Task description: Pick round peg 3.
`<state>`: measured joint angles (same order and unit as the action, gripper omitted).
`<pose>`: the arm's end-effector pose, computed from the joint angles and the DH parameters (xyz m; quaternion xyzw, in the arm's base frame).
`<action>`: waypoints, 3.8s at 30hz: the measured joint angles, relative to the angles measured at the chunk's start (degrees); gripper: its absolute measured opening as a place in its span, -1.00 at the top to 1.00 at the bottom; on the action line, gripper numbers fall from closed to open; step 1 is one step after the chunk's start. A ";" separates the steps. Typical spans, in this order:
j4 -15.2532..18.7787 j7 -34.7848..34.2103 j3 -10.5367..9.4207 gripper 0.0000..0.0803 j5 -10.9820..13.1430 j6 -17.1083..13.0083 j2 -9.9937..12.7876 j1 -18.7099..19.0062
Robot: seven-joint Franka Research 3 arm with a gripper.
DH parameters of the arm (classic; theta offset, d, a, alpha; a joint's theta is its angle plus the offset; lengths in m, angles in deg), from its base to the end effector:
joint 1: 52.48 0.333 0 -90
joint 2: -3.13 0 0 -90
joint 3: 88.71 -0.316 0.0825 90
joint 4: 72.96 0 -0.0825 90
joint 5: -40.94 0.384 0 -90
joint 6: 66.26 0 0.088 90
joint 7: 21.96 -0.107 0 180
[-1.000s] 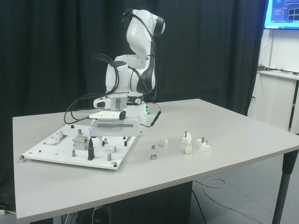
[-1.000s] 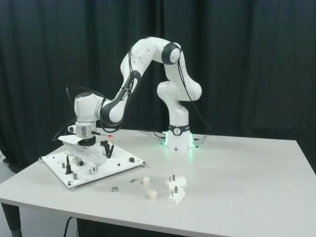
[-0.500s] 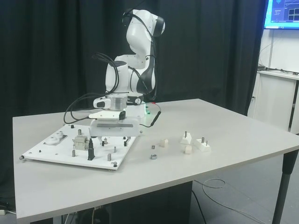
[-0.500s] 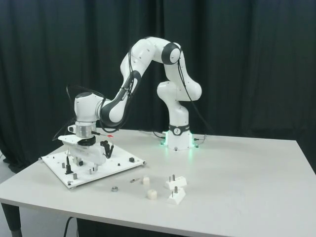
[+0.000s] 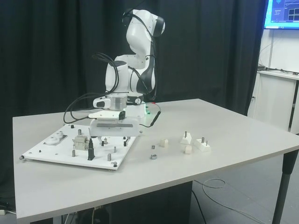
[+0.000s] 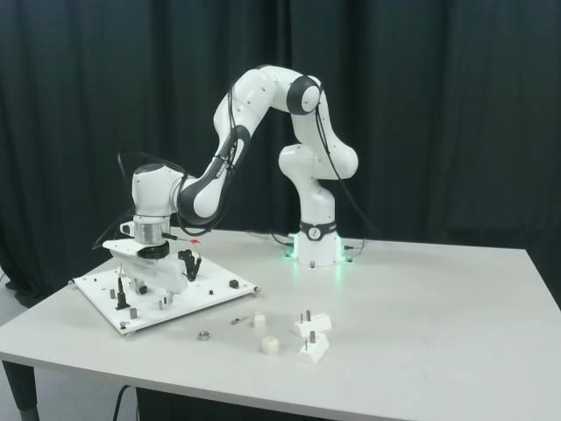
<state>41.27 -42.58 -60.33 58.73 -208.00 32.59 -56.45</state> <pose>0.5219 -0.3200 0.2323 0.8504 -0.5253 0.0219 0.0218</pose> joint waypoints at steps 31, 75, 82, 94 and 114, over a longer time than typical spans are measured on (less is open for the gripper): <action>-0.05 -0.08 -0.04 -0.99 -0.04 0.31 -1.03 1.92; -0.04 -17.27 -0.12 -0.99 -1.96 10.44 -8.39 24.65; -0.04 -19.63 -0.22 -0.99 -2.74 10.42 -8.39 27.35; -0.04 -25.09 -1.28 -0.99 -2.74 9.78 -8.01 31.53; 0.05 -32.48 -5.08 -0.99 -2.74 4.36 -2.77 34.28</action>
<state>41.31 -75.05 -65.41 55.99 -203.63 29.82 -22.17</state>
